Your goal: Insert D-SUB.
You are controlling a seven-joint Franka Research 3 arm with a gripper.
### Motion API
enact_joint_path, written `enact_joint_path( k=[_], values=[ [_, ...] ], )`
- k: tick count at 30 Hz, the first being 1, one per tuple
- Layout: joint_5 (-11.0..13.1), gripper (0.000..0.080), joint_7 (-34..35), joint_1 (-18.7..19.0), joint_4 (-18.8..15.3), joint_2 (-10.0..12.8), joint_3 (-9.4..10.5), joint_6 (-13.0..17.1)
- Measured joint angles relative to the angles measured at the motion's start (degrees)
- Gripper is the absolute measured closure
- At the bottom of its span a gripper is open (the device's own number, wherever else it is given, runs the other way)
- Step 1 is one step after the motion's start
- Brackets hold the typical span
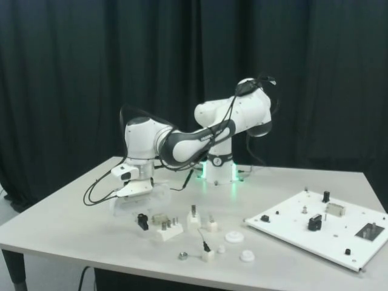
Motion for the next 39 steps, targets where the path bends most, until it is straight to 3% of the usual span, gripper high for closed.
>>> enact_joint_path(
  k=[14, 21, 39],
  values=[
    [0.04, 0.0649, 3.53, 3.53, 0.81, -0.42, -3.88, -8.11],
    [0.29, 0.0649, 6.55, 6.6, 0.81, -0.97, -5.25, -10.73],
    [0.43, 0.0649, 12.87, 15.4, 0.67, -1.63, -5.78, -11.01]
  ],
)
